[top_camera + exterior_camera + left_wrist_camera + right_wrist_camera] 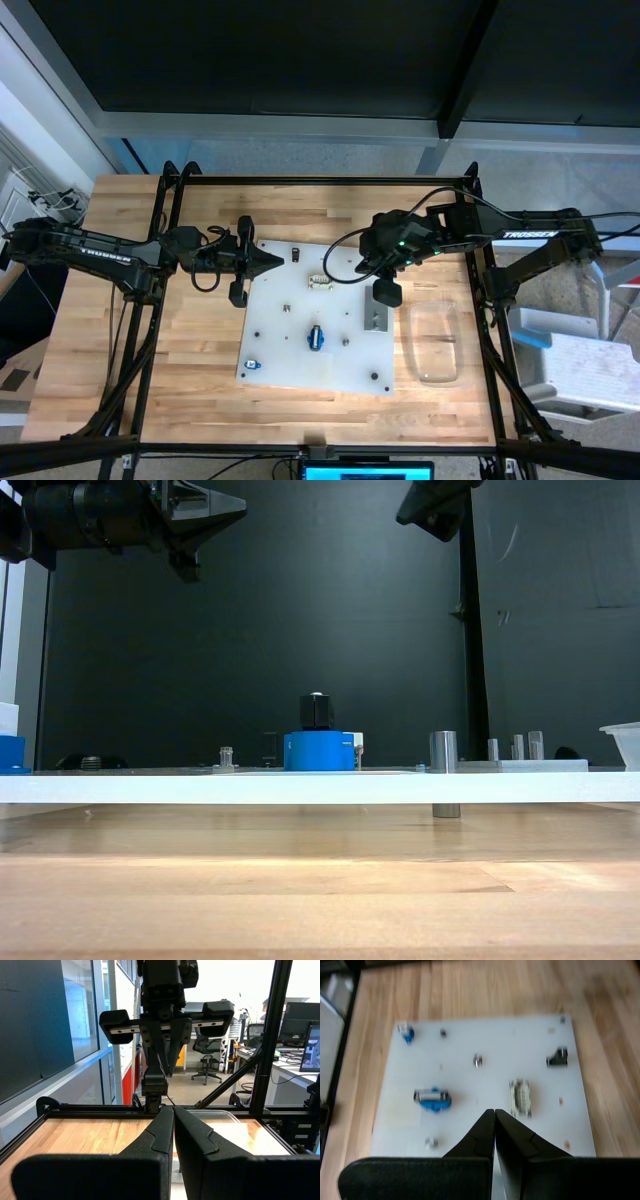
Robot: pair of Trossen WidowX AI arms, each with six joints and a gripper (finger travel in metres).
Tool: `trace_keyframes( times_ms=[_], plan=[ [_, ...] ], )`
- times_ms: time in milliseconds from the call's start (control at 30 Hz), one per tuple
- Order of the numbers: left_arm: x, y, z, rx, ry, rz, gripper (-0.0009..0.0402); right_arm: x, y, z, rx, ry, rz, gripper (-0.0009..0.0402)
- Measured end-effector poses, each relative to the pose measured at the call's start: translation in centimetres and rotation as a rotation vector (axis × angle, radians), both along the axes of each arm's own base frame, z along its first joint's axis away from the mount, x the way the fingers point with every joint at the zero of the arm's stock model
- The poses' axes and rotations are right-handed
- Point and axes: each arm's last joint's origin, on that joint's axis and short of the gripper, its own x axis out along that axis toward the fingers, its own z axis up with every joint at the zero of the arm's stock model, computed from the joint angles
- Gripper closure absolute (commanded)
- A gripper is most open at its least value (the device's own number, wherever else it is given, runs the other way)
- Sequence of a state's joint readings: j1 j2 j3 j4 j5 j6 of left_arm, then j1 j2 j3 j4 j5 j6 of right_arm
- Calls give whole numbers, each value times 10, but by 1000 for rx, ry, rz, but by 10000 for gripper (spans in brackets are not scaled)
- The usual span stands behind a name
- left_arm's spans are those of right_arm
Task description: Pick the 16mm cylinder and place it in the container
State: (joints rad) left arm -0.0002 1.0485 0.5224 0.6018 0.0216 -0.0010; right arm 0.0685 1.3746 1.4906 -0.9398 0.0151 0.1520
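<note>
**Nothing grasped, both arms up high**

Bare wooden surface (320, 900) fills the near part of the low view, with the white board (200, 786) edge-on behind it. On the board the 16mm cylinder (443, 751) stands upright, right of the blue-and-black part (318, 742). The high view shows the cylinder only as a grey speck (344, 340) just right of that part. A thinner peg (226, 756) stands left of the blue part.

The container (622, 742) is cut off at the low view's right edge. The high view gives its full outline (410, 340), on the surface just right of the board and well apart from the cylinder.

The left claw (173, 1116) is pinched together and empty, high over the board's far-left edge. The right claw (494, 1114) is closed on nothing, high over the board's right side near the grey block (375, 320). The low view crops it at the top.
</note>
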Motion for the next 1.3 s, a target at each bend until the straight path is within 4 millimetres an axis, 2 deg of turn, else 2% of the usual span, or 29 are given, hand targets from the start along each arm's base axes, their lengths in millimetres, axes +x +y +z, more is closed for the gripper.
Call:
trace_keyframes(
  times_ms=[467, 833, 1300],
  plan=[
    [0, 0, 0, 0, 0, 0, 393, 22, 12, -4, 3, 303, 21, 393],
    [0, 0, 0, 0, 0, 0, 393, 39, 28, -20, 0, 410, 41, 393],
    [0, 0, 0, 0, 0, 0, 393, 50, 53, -40, -17, 483, 85, 393]
  ],
)
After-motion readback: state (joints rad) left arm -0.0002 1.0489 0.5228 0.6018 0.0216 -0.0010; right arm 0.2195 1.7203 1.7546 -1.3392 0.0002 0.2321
